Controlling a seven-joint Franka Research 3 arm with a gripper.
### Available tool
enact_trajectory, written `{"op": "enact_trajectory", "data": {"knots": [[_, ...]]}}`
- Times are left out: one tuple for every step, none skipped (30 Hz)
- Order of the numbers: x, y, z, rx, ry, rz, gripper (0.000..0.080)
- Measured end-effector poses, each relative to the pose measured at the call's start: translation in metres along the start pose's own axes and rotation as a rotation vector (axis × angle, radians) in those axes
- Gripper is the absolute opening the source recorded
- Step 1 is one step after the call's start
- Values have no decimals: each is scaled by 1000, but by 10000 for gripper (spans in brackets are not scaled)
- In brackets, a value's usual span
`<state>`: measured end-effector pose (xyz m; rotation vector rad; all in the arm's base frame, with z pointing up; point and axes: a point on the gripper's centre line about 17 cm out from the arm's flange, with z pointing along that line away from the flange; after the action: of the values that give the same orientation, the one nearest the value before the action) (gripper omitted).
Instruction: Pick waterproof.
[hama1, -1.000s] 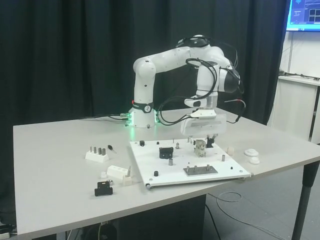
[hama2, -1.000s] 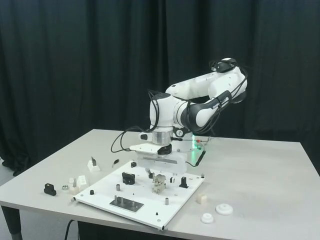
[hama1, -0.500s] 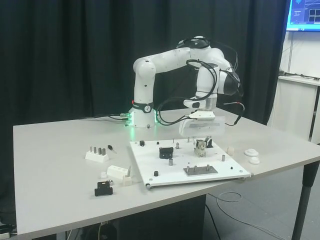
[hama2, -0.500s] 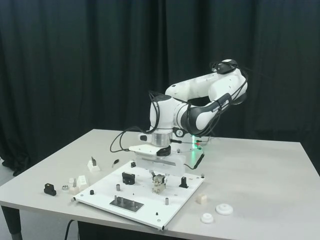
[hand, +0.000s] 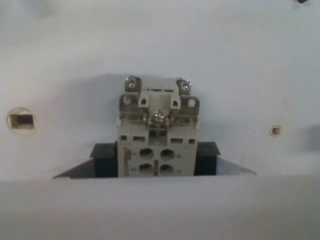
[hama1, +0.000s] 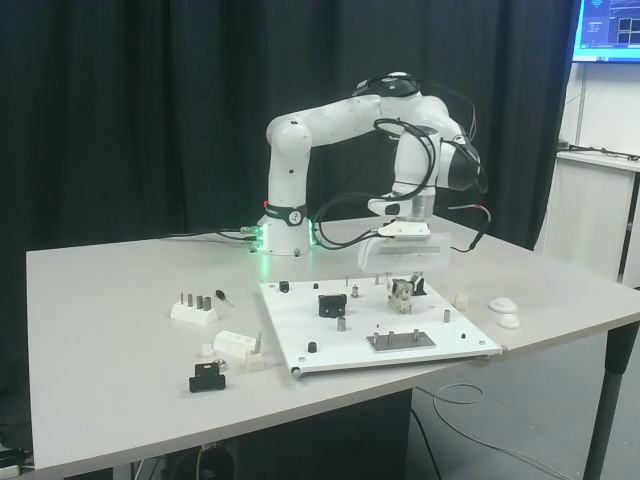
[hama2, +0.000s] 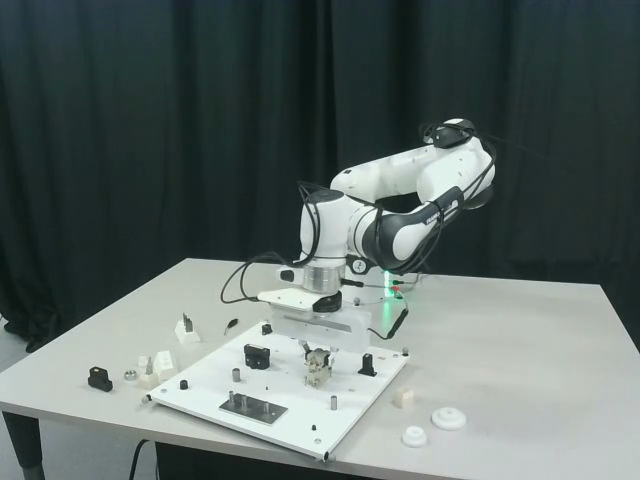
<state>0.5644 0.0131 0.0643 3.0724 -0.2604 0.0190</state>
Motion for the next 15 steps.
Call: {"op": "enact_trajectory", "data": {"knots": [[0,0,0,-1,-1,-1,323],[0,0,0,-2,-3,-2,323],[0,0,0,-2,-4,-3,323],[0,0,0,-3,-6,-4,323],[0,0,-1,-3,-8,-5,323],[0,0,-1,-4,-10,-6,323],[0,0,-1,-4,-12,-7,323],[0,0,-1,-5,-14,-8,323],[0,0,-1,-6,-16,-9,323],[0,0,-1,-6,-18,-9,323],[0,0,-1,-6,-19,-10,323],[0,0,-1,-7,-21,-10,323],[0,0,-2,-6,-22,-11,323],[0,0,-2,-6,-24,-12,321],[0,0,-3,-6,-25,-13,321]]}}
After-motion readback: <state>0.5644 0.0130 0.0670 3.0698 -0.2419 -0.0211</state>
